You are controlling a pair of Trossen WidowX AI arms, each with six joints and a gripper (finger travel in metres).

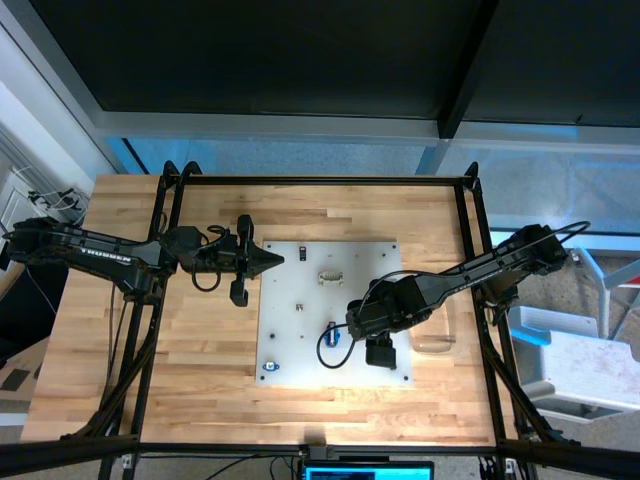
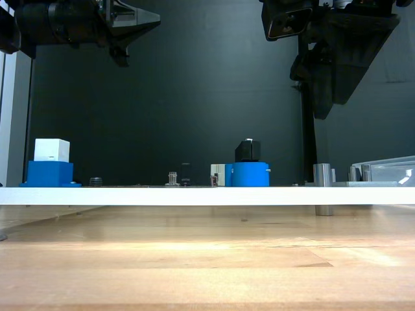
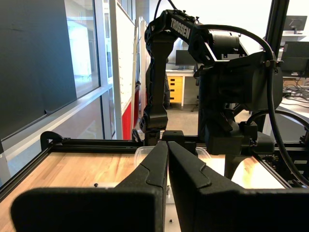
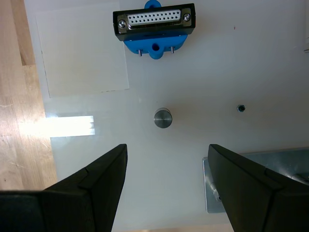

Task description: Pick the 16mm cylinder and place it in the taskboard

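The 16mm cylinder (image 4: 162, 118) stands upright in a hole of the white taskboard (image 4: 203, 67). In the low view the cylinder (image 2: 322, 175) rises from the taskboard (image 2: 194, 195) and its lower end pokes out below. My right gripper (image 4: 167, 150) hangs open well above it, one finger on each side, holding nothing. In the high view the right gripper (image 1: 372, 338) covers the peg. My left gripper (image 1: 275, 259) is shut and empty, raised over the taskboard's (image 1: 300, 340) far left edge.
A black multi-pin connector on a blue mount (image 4: 154, 24) lies just beyond the peg. A clear plastic tray (image 1: 440, 335) sits right of the board. A blue base with a white cube (image 2: 50, 162) stands at the board's near left corner.
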